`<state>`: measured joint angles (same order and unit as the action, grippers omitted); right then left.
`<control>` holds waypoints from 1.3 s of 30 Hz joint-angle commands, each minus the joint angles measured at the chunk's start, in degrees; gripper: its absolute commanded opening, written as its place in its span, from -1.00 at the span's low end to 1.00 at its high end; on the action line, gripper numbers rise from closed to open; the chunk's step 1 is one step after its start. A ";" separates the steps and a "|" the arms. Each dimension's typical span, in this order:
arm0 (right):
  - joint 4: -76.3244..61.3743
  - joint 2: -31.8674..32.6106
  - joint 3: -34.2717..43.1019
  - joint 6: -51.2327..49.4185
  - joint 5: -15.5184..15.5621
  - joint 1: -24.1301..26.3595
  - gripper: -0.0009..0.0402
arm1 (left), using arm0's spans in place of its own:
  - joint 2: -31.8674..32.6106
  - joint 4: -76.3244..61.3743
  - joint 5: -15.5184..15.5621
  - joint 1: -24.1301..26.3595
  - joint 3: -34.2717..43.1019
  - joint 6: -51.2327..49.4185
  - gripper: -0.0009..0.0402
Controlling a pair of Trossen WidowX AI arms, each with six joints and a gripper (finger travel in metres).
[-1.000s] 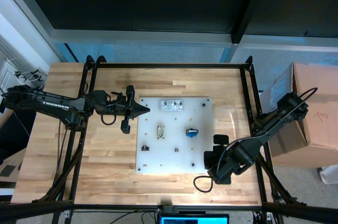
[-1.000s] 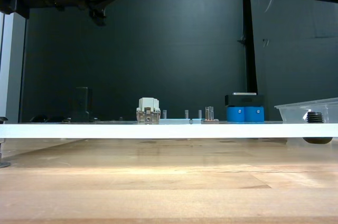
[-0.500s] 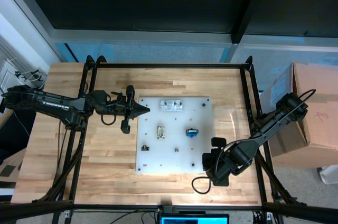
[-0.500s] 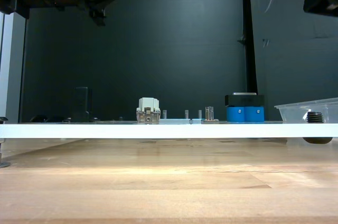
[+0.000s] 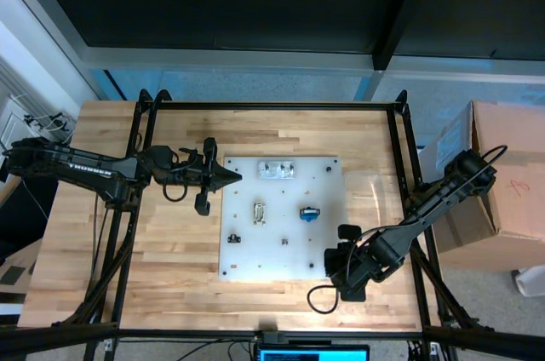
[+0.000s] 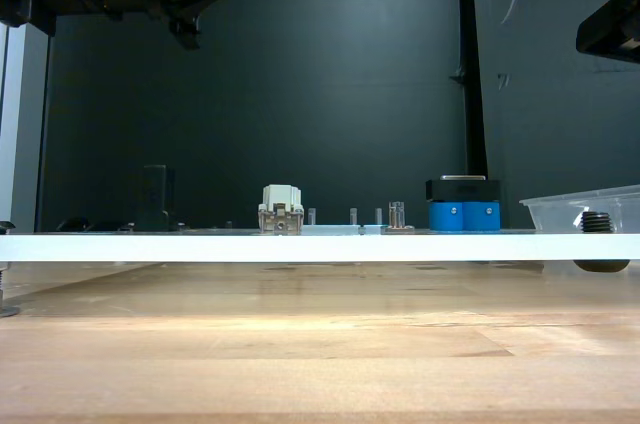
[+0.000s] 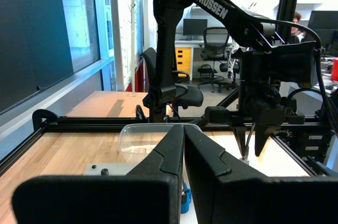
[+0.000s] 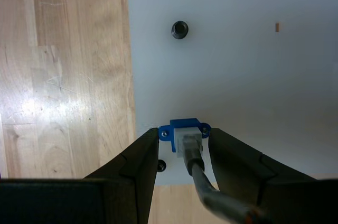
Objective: Remove the RJ45 connector from the taskboard and place in the container
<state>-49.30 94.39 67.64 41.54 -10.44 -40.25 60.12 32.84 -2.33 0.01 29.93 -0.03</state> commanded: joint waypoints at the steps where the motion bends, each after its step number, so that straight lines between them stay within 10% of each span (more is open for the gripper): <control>1: 0.55 1.20 -0.11 0.00 0.04 0.00 -0.36 | 0.00 0.00 0.00 0.00 0.02 0.02 -0.96; 17: 3.78 4.57 -0.11 -0.02 1.01 0.00 -0.41 | 0.00 0.00 0.00 0.00 0.02 0.02 -0.96; 29: 4.57 5.40 -0.11 -0.02 1.01 0.00 -0.98 | 0.00 0.00 0.00 0.00 0.02 0.02 -0.96; 39: 4.46 5.38 -0.11 -0.02 1.01 0.00 -0.96 | 0.00 0.02 0.00 0.00 0.02 0.02 -0.96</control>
<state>-44.77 99.92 67.44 41.54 -8.97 -40.27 60.10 32.84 -2.33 0.01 29.93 -0.03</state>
